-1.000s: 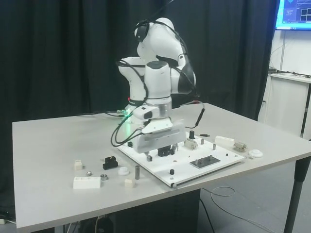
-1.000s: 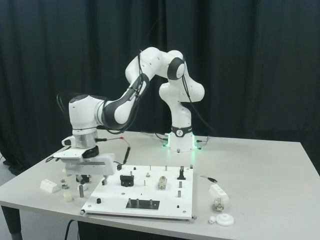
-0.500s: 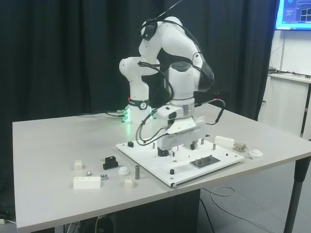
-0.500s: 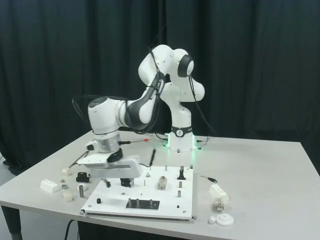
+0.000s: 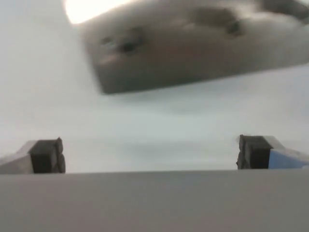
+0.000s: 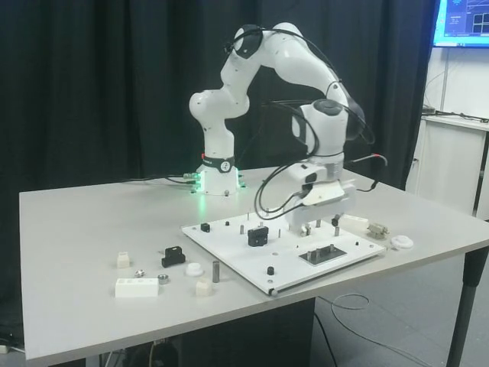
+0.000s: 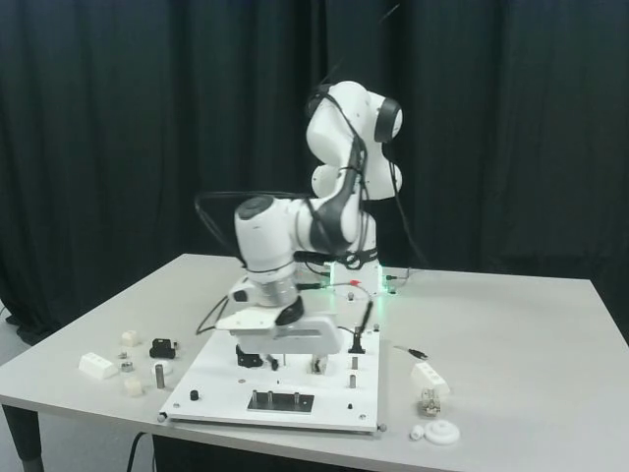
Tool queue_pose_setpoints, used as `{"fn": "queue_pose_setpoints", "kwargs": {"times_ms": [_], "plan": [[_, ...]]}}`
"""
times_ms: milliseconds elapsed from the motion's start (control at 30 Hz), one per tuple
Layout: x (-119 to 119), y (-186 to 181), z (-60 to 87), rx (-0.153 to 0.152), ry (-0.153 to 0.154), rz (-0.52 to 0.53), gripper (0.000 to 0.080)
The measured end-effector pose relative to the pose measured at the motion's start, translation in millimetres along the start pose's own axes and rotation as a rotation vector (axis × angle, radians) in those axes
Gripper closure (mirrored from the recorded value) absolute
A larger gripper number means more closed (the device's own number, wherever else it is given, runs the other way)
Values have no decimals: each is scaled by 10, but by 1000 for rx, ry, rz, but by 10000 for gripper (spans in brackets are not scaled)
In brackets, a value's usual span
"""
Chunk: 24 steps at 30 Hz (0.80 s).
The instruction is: Remove round peg 3.
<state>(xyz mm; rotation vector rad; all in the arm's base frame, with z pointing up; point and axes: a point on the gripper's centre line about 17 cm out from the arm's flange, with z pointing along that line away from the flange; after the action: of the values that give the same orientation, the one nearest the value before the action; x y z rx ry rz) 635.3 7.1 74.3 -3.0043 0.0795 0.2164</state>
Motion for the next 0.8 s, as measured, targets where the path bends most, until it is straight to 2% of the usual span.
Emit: {"fn": "queue_pose_setpoints", "kwargs": {"times_ms": [200, 400, 800], "plan": [[-117, -303, 88, -16, -6, 3, 3], [-237, -526, 238, -31, -6, -7, 3], [-366, -721, 464, -68, 34, -21, 3]]}}
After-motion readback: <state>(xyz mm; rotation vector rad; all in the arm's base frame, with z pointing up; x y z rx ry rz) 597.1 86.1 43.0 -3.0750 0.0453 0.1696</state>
